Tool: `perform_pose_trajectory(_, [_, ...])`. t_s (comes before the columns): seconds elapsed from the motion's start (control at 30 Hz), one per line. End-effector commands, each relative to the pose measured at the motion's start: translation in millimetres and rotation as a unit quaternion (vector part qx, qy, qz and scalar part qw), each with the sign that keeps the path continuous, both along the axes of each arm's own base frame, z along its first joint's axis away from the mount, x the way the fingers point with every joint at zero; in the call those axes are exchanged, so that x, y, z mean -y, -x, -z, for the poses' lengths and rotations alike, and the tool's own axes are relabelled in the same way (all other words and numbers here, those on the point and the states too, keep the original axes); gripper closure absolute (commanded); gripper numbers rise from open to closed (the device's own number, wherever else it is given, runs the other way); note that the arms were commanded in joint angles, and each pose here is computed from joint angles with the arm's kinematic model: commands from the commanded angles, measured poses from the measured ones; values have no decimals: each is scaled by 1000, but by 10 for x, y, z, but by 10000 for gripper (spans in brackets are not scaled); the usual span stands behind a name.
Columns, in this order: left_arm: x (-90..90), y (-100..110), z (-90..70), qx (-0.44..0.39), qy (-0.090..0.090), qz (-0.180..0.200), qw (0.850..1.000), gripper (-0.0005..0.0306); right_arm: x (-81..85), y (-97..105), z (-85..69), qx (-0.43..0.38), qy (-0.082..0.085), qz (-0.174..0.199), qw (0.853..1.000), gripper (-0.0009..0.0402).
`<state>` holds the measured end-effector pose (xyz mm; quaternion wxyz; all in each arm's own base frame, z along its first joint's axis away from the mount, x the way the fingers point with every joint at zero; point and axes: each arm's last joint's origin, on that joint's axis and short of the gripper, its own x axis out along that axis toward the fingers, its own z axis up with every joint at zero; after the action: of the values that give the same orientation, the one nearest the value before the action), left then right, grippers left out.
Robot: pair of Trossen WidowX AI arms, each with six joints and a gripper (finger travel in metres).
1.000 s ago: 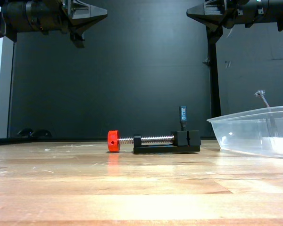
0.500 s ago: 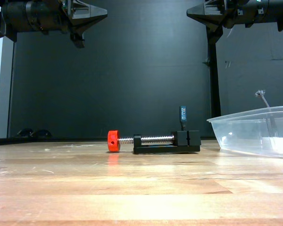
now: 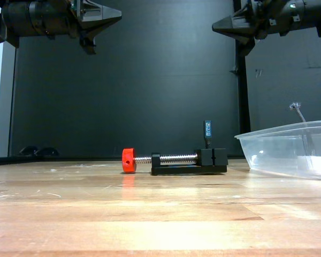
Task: Pick the usb-c connector and install on the hub
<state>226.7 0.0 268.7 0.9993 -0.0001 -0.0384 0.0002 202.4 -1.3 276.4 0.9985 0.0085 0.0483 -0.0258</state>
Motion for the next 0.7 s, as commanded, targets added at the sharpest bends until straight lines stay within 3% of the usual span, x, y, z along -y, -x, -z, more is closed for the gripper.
perform_pose_trajectory(0.03, [0,-1,0,0,0,0,1000,300,-14,5,8,-41,-3,-20,999,393])
perform_pose_trajectory(0.17, [0,-1,0,0,0,0,1000,300,-18,27,1,-106,-27,-19,994,393])
perform_pose_trajectory(0.3, [-1,-1,0,0,0,0,1000,300,-21,61,-27,-182,-40,-14,982,393])
perform_pose_trajectory(0.7, [-1,-1,0,0,0,0,1000,300,-38,44,-137,-381,-66,4,922,393])
